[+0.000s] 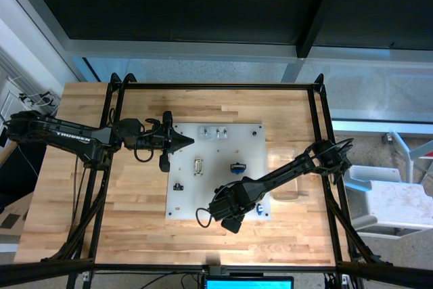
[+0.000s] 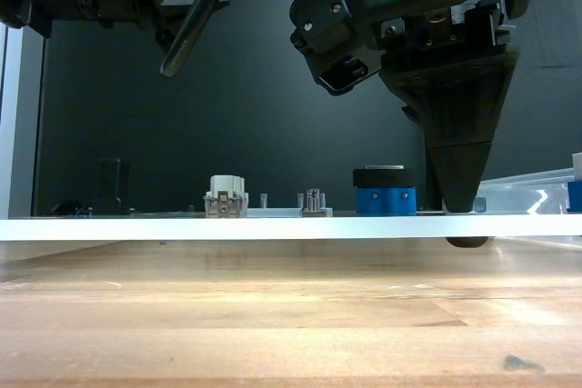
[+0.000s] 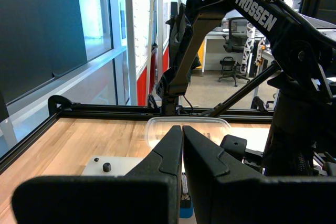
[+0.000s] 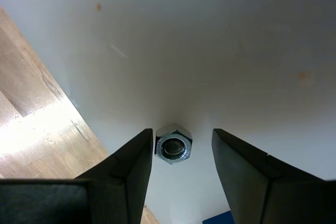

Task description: Unfasten the M12 fastener and place in the container

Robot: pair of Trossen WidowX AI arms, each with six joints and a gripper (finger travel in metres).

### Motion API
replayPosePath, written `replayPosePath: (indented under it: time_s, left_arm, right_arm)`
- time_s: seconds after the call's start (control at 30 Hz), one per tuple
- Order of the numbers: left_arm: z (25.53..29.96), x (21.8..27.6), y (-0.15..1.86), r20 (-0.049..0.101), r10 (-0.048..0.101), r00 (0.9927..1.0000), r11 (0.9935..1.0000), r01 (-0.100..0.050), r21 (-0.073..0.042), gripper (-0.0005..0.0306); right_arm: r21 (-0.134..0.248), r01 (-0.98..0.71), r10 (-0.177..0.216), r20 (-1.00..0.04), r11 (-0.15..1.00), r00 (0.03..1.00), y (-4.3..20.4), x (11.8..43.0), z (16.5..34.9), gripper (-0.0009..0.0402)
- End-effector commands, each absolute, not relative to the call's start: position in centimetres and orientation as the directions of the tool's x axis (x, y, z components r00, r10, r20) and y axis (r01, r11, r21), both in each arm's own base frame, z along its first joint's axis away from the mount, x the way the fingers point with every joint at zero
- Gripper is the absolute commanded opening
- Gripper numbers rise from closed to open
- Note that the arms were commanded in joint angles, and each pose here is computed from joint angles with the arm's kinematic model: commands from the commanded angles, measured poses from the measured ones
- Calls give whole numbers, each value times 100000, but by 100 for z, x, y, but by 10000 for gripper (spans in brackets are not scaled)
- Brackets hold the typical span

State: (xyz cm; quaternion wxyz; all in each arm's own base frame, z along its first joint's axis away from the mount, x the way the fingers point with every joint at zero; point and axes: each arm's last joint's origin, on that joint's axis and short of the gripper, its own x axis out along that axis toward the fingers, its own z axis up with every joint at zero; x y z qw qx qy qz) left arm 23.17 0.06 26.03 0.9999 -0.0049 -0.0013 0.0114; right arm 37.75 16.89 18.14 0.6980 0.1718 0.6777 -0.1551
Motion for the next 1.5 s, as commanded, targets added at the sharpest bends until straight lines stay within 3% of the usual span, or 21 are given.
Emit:
replayPosePath:
  time_s: [0.03,0.37,0.77,1.0,1.17,1.33,1.5]
  left_arm:
    - [2602,2317,6,248,2251,99974,99970,-2248,-940,0]
    - [2602,2317,6,248,2251,99974,99970,-2248,-940,0]
    - [2602,2317,6,248,2251,99974,99970,-2248,-940,0]
    - [2602,2317,6,248,2289,99973,99969,-2286,-940,0]
    - [2602,2317,7,248,2327,99973,99969,-2324,-940,0]
    - [2602,2317,6,248,2251,99974,99970,-2248,-940,0]
    - [2602,2317,7,248,2289,99973,99969,-2286,-940,0]
  right_arm:
    - [3462,44329,1954,-99907,89571,3855,1691,3779,1818,131]
    - [4209,43163,2367,-99857,90107,4797,1689,3790,1819,67]
    - [5854,31729,4620,-99786,94652,4629,1692,3797,1819,28]
    - [4589,1576,4508,-99781,99882,4846,1692,3799,1819,18]
    - [2933,-25007,4310,-99783,96778,4977,1689,3801,1819,19]
    - [791,-56727,4281,-99792,82349,4824,1687,3800,1819,19]
    - [-787,-75469,4170,-99804,65604,4666,1686,3798,1819,19]
